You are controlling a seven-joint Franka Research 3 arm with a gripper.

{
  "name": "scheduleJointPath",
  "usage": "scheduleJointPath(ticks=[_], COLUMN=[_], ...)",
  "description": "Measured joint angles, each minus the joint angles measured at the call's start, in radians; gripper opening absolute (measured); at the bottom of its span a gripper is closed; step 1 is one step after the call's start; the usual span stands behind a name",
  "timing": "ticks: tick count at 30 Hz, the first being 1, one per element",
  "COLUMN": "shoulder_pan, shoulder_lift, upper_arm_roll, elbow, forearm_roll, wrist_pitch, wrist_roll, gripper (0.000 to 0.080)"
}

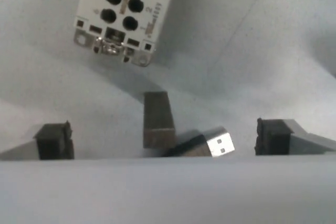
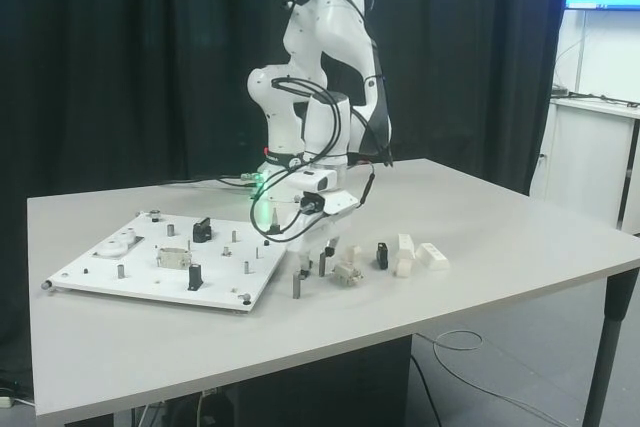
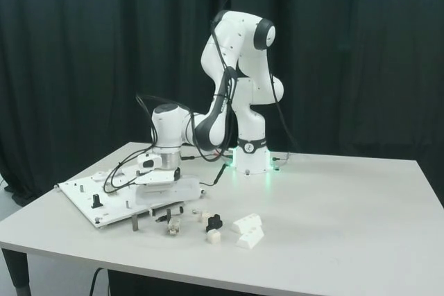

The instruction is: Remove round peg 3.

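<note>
In the wrist view a white block (image 1: 123, 9) with two rows of dark numbered round holes lies on the grey table. A short grey peg (image 1: 158, 120) stands upright on the table beyond my fingertips, with a metal-tipped plug (image 1: 207, 144) lying against it. My gripper (image 1: 163, 139) is open, its black fingertips (image 1: 54, 141) wide apart with nothing between them. From the room views the gripper (image 2: 315, 255) hangs low over the table just off the white board's (image 2: 110, 277) near corner. A grey peg (image 2: 296, 287) stands beside it.
Small loose parts lie to the side of the gripper: a black piece (image 2: 381, 255) and two white blocks (image 2: 432, 257). The white board (image 3: 76, 195) carries several small upright fixtures. The arm's base (image 3: 251, 161) stands behind.
</note>
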Motion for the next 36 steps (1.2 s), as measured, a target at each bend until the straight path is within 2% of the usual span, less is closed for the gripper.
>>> scheduleJointPath(ticks=[3, 4, 17, 36], shoulder_pan=[-0.002, -0.002, -0.003, -0.003], shoulder_lift=[-0.007, -0.009, -0.045, -0.077], upper_arm_roll=[-0.003, -0.004, -0.017, -0.027], elbow=[0.0, 0.0, 0.0, 0.003], forearm_roll=[-0.001, -0.001, -0.006, -0.022], wrist_pitch=[-0.001, -0.003, -0.029, -0.033], wrist_roll=[0.0, 0.0, -0.009, -0.01], gripper=[0.0759, 0.0791, 0.08, 0.08])
